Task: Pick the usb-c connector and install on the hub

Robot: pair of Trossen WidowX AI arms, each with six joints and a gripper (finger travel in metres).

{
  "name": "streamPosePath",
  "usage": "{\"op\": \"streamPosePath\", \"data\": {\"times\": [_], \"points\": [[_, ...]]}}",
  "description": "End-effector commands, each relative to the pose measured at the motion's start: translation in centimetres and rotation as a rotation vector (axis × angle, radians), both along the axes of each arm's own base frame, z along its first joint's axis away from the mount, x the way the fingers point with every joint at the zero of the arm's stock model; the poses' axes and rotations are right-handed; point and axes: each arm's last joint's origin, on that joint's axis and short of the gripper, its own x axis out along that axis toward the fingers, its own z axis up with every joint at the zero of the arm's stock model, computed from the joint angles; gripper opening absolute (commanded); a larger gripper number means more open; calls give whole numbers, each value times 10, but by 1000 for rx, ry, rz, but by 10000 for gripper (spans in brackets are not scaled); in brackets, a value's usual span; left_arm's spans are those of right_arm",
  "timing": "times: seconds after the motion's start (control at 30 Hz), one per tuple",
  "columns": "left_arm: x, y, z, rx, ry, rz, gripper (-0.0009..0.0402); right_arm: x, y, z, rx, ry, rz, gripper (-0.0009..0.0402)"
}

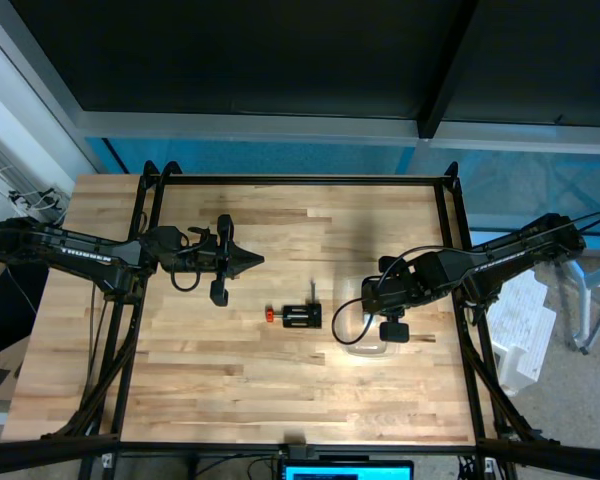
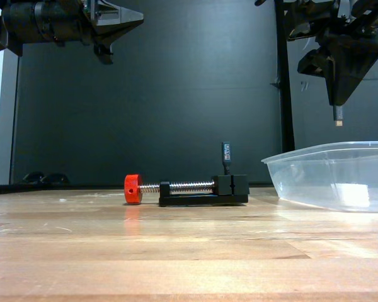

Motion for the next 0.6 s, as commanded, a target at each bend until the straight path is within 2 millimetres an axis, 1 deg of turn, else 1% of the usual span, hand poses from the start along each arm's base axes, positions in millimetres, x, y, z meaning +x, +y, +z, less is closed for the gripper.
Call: {"op": "streamPosePath", "data": {"times": [0.03,0.13,0.3,0.6], "points": [[0,0,0,0,0,0,0,6,-3,0,4,-24,-14,0],[0,0,0,0,0,0,0,15,-4,2,-3,-22,-9,0],[0,0,0,0,0,0,0,35,-6,5,-11,-26,-2,0],[0,0,0,0,0,0,0,72,-3,9,-13,-28,5,0]]}}
